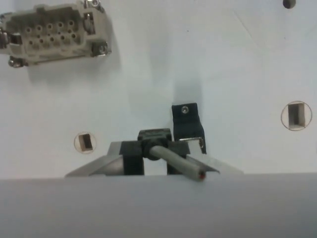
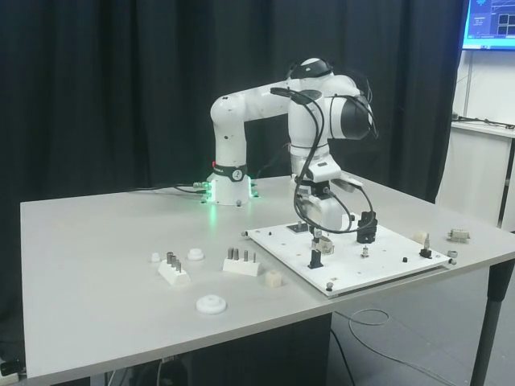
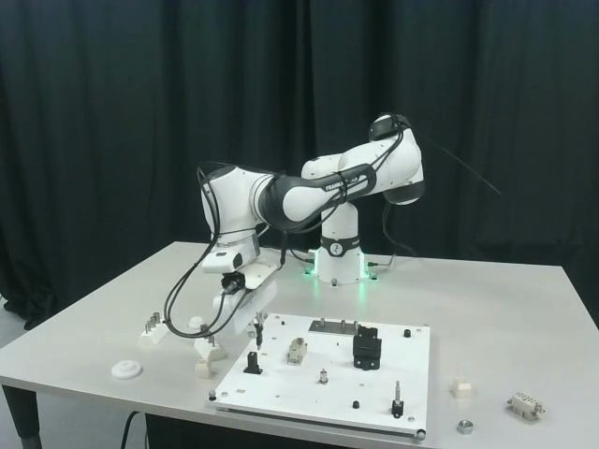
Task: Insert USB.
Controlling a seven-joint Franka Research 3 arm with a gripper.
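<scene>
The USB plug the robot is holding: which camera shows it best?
The wrist view: the USB plug sits clamped between the gripper fingers, its grey cable trailing off, above the white board. In the first room view it is only a tiny dark shape at the gripper. The second room view shows the gripper, but the plug cannot be made out.

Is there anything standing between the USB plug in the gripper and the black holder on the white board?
Nothing visible does. The gripper is shut on the USB plug, and the black holder stands on the white board close beyond it; no object shows between them. The grey multi-pin connector lies well off to the side.
</scene>
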